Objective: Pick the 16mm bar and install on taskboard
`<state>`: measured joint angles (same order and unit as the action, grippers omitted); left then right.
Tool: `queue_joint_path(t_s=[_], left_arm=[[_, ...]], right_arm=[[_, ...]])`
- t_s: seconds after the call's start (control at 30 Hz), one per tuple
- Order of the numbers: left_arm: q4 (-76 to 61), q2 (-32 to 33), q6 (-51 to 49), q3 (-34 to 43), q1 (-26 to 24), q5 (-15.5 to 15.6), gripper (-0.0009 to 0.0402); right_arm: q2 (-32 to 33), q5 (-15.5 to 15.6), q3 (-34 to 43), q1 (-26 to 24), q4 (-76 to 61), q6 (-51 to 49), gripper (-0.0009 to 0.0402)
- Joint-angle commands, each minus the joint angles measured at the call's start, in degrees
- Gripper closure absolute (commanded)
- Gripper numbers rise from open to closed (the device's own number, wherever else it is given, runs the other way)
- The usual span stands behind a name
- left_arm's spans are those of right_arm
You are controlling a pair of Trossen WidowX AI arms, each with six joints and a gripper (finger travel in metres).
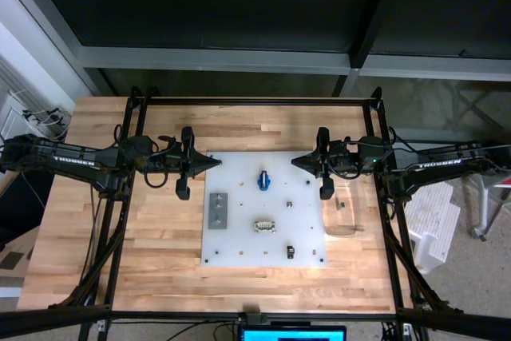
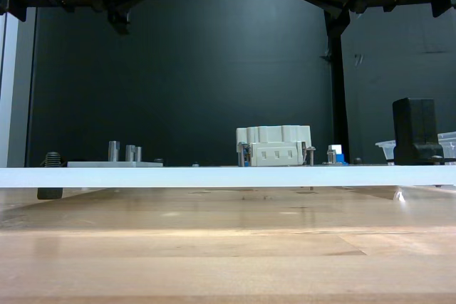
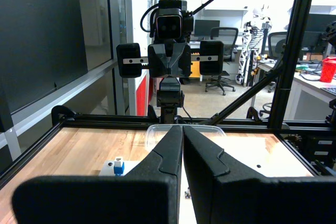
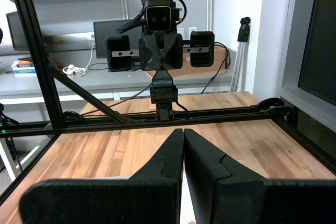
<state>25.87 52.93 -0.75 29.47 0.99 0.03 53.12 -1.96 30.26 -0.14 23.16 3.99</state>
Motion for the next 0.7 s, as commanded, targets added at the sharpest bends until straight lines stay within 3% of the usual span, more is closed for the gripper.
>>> queue_joint_path(t_s=[0.03,0.7], left_arm=[[0.0,0.02,0.0,0.02,0.04,0.0,0.0393],[0.0,0.02,0.0,0.02,0.02,0.0,0.0393]], right_arm=[[0.0,0.07,0.0,0.13,0.02,0.28,0.0393],[0.0,-1.01,0.57,0.31,-3.19,0.42,0.0393]])
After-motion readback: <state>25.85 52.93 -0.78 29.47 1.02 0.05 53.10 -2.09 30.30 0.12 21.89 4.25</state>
